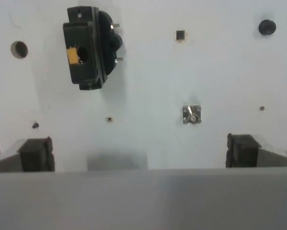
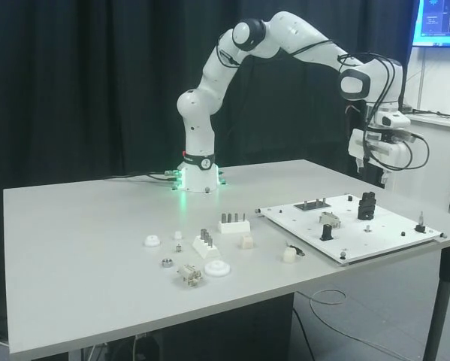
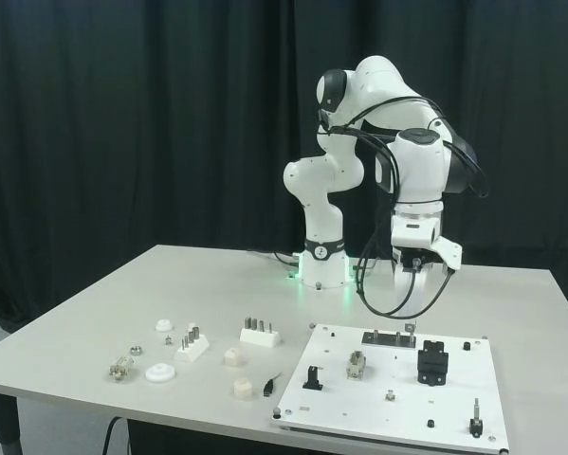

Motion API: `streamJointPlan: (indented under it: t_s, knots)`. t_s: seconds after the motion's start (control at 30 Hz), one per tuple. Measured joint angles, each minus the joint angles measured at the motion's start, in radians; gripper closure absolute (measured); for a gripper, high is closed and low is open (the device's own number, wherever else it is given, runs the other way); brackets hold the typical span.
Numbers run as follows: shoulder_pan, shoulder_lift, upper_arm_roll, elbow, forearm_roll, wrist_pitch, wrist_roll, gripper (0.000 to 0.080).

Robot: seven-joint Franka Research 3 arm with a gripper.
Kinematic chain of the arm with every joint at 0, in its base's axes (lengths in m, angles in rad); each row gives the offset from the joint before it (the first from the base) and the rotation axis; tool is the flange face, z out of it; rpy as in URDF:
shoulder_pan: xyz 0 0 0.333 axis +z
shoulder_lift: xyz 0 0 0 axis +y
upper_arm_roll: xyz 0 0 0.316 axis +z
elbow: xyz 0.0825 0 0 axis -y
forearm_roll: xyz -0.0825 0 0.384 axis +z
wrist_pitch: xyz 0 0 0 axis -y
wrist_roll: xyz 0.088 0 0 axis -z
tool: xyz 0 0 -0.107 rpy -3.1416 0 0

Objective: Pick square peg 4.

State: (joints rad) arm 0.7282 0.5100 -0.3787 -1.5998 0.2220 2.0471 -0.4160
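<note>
The grey tabletop [image 3: 94, 313] carries a white board [image 3: 388, 393] directly beneath the pincer [image 3: 422, 271]. The pincer hangs well above it, fingers apart and empty. A black housing [image 1: 88, 48] sits on the board below. Square peg 4 cannot be identified among the small parts. No writing is readable.

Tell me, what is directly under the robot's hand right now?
The white board lies under the gripper, which hangs above it. Below sit a black block and a small metal connector. The board hides the table beneath it.
</note>
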Motion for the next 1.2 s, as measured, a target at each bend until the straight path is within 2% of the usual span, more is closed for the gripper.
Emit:
streamJointPlan:
  t_s: [1.2]
  knots:
    - [0.002, 0.002, -0.003, 0.001, -0.020, -0.015, 0.004, 0.0003]
